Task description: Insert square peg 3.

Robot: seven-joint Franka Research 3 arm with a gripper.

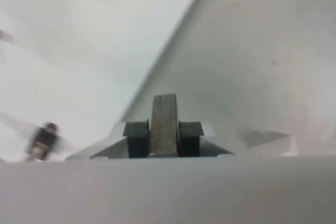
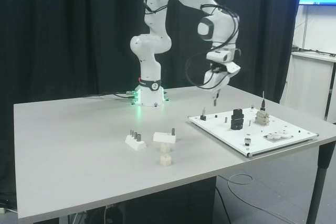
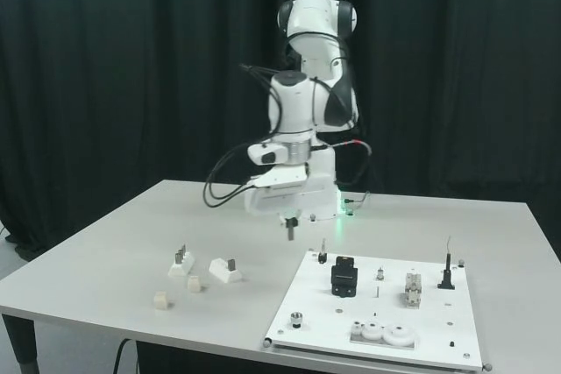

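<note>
My gripper [image 1: 164, 139] is shut on a grey square peg [image 1: 164, 121], which stands upright between the two black fingers [image 1: 136, 137]. In the room views the gripper [image 2: 215, 94] [image 3: 289, 223] hangs well above the table, with the peg [image 3: 290, 233] pointing down. It is over the far left corner of the white board [image 2: 273, 142] [image 3: 302, 299]. The board's edge runs slantwise below the peg in the wrist view, with white board [image 1: 63, 56] on one side and grey table [image 1: 262, 51] on the other.
On the board stand a black block [image 2: 238, 119] [image 3: 344, 276], small upright posts [image 2: 202, 115], a tall thin pin [image 3: 447, 273] and white gears [image 3: 386, 333]. Left of the board, the table holds two white peg holders [image 2: 135, 141] [image 2: 164, 137] and small white cubes [image 2: 165, 156].
</note>
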